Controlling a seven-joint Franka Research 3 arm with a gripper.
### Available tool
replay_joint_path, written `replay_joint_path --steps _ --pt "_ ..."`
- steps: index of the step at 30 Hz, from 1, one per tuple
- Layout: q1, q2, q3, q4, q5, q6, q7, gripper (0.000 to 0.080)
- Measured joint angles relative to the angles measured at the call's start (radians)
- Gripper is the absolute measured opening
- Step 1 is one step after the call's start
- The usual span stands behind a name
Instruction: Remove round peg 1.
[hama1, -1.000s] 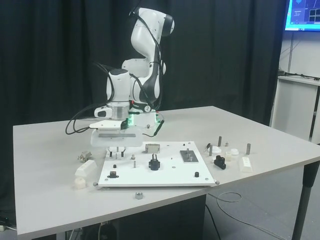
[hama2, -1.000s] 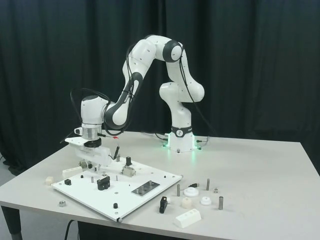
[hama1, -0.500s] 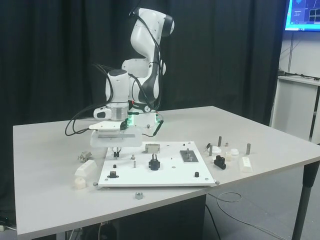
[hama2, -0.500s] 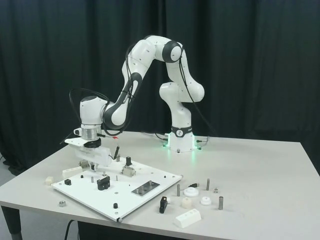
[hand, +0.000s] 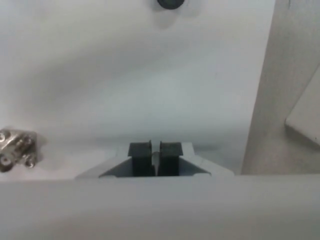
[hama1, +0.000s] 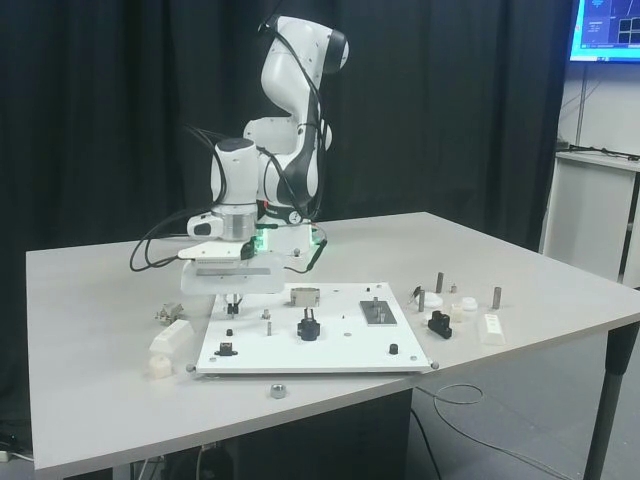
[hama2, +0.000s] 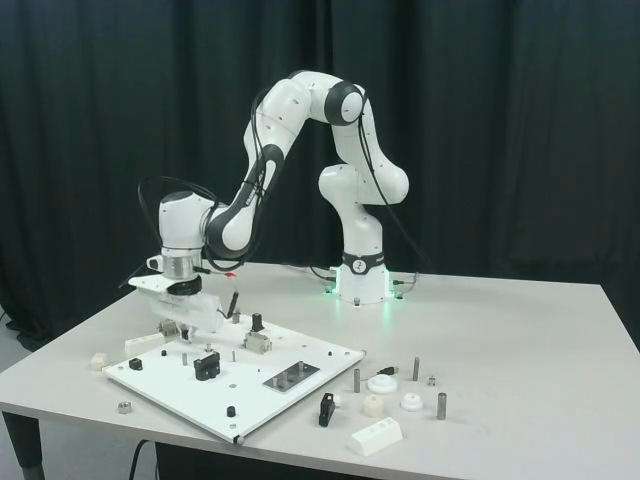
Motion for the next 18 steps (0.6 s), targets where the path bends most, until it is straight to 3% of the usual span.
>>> replay_joint_path --steps 8,18 --pt "0.000 -0.024 -0.010 0.007 -0.001 -0.038 -0.001 0.0030" --pt "0.003 -0.089 -0.035 0.018 -0.009 -0.126 -0.011 0.0028"
